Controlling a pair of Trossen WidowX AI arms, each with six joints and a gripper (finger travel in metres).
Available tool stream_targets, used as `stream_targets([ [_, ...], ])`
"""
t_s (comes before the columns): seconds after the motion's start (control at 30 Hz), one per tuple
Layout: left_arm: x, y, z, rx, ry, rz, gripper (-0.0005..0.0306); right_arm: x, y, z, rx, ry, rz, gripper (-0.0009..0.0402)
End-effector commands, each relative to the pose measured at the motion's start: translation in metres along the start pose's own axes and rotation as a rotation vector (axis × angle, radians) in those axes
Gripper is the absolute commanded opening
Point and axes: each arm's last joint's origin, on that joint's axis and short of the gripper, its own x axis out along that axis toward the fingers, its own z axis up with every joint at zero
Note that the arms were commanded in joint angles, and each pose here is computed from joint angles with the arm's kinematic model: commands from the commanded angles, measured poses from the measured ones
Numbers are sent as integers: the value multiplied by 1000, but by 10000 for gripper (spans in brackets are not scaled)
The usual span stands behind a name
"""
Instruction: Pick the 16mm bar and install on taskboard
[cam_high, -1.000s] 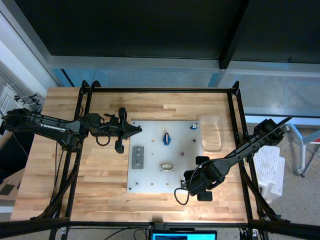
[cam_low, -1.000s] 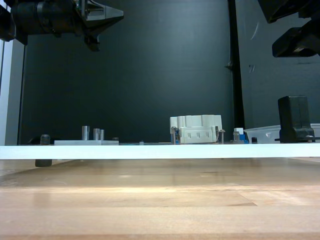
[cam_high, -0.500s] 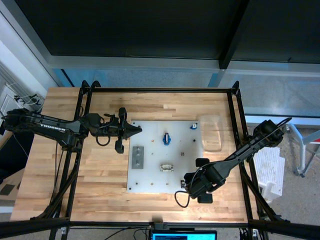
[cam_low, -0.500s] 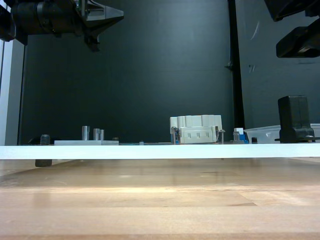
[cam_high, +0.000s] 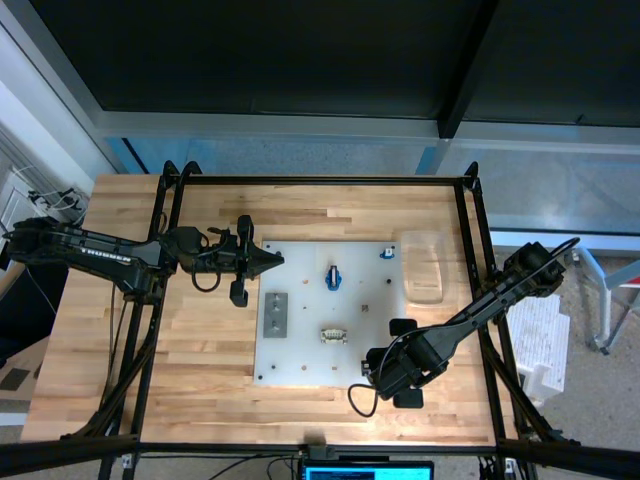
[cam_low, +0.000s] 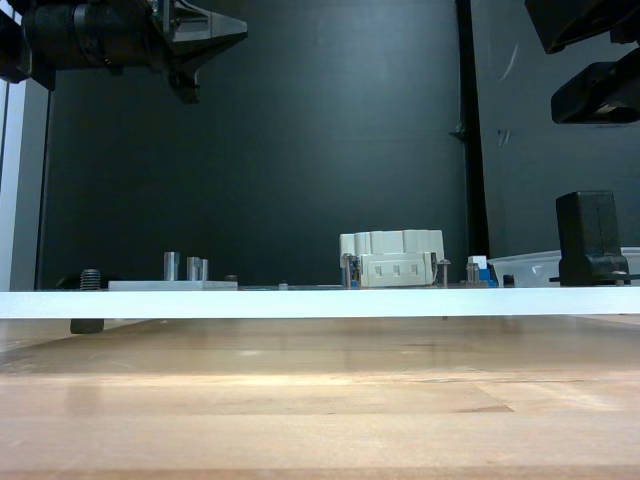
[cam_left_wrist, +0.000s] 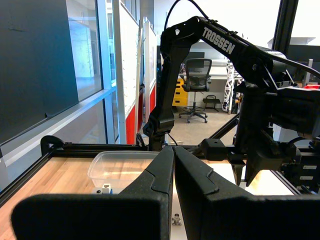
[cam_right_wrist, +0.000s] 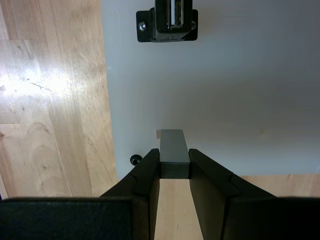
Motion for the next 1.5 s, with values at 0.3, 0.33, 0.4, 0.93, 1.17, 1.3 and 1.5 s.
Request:
stream_targets([
  [0.3, 0, 0, 0, 0, 0, 0, 0, 0, 1, -1, 0, 2, 1, 7],
  [0.33, 0, 0, 0, 0, 0, 0, 0, 0, 1, -1, 1, 6, 5, 7],
  [0.4, 0, 0, 0, 0, 0, 0, 0, 0, 1, -1, 5, 5, 5, 7],
  [0.93, 0, 0, 0, 0, 0, 0, 0, 1, 3, -2, -2, 9, 2, 7],
  [1.17, 0, 0, 0, 0, 0, 0, 0, 3, 2, -3, -2, 14, -2, 7],
  [1.3, 0, 0, 0, 0, 0, 0, 0, 4, 2, -3, -3, 10, 1, 7],
  [1.5, 0, 0, 0, 0, 0, 0, 0, 5, 2, -3, -1, 5, 7, 7],
])
